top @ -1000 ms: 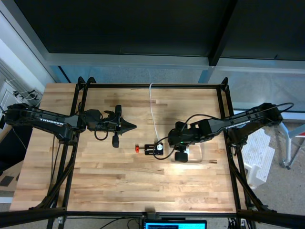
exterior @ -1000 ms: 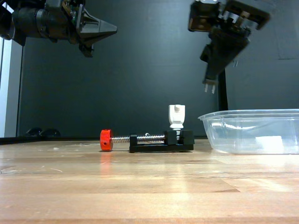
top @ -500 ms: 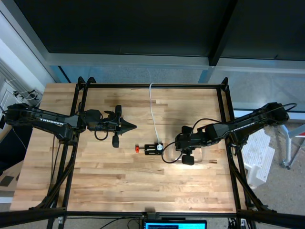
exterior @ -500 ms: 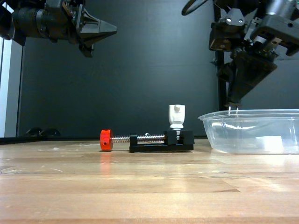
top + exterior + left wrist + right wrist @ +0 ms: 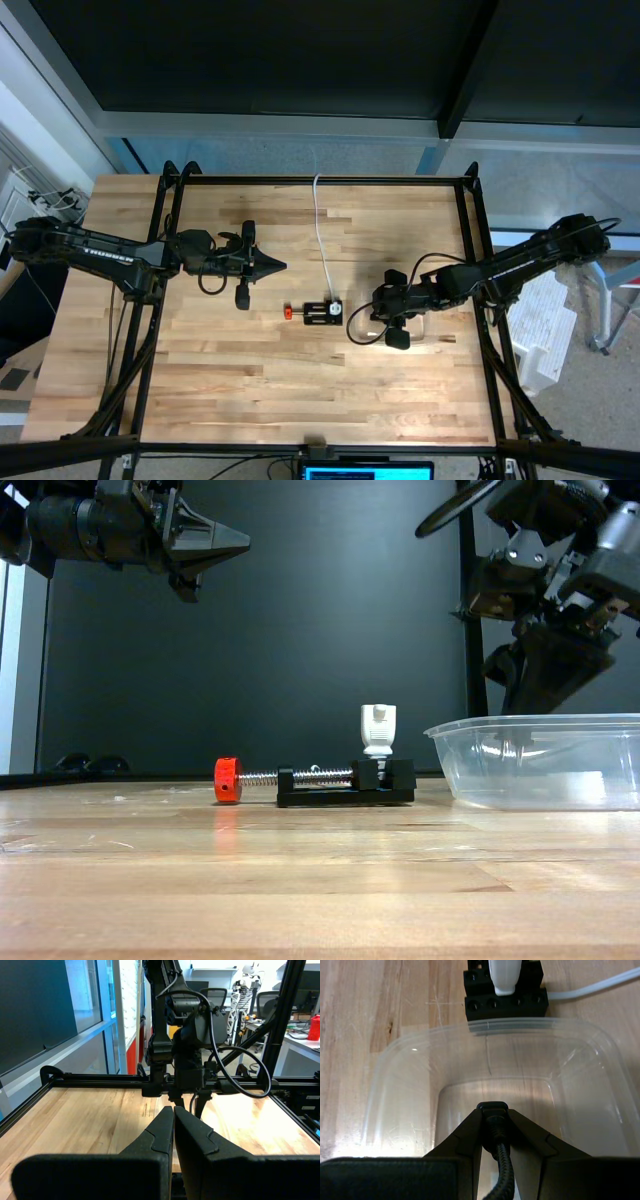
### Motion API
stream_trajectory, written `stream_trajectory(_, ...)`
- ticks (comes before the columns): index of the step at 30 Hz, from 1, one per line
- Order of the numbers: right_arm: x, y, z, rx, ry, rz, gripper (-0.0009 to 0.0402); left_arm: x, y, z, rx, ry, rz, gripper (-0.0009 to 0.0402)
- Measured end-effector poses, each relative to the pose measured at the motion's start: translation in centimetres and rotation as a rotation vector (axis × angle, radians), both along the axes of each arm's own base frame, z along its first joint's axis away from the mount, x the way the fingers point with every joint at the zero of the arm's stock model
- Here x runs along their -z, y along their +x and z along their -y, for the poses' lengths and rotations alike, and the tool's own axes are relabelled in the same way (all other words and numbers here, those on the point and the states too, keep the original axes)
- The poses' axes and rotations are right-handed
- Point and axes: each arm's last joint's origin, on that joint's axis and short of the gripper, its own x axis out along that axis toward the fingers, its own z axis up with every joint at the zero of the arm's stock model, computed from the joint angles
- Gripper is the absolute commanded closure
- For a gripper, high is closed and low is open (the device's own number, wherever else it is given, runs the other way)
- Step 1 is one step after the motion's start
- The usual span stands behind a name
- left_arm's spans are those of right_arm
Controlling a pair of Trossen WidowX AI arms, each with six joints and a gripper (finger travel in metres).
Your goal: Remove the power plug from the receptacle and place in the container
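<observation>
The receptacle (image 5: 345, 780) is a black block with an orange-red knob (image 5: 227, 780) and an upright white socket (image 5: 378, 728); in the high view the receptacle (image 5: 318, 312) sits mid-table. Just to its right lies the clear container (image 5: 480, 770), whose rim (image 5: 490, 1025) also shows in the right wrist view. My right gripper (image 5: 525, 720) reaches down inside the container, shut on the dark power plug (image 5: 492, 1108), which hangs just above the tray floor. My left gripper (image 5: 275, 265) hovers high at the left, shut and empty; its fingers (image 5: 162, 1120) are pressed together.
A white cable (image 5: 322, 235) runs from the receptacle to the far table edge. A black frame (image 5: 320, 181) borders the wooden table (image 5: 250, 380). The right arm (image 5: 500, 265) stretches in from the right edge.
My right gripper carried the plug rightward from above the receptacle and lowered it into the container. The left arm stayed still.
</observation>
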Motion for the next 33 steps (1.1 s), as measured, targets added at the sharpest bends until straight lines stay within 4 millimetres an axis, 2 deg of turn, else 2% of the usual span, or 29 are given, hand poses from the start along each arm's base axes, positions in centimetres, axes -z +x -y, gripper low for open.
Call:
stream_trajectory(7,0.8,-0.4,0.0,0.013,0.023,0.028,0.0279,0.0,0.0,0.0,0.000,0.000,0.001,0.0393)
stream_trajectory(13,1.1,-1.0,0.0,0.011,0.023,0.024,0.0247,0.0,0.0,0.0,0.000,0.000,0.000,0.0393)
stream_trajectory(33,-0.7,-3.5,0.5,0.001,0.030,0.019,0.0240,0.0,0.0,0.0,0.000,0.000,0.000,0.0393)
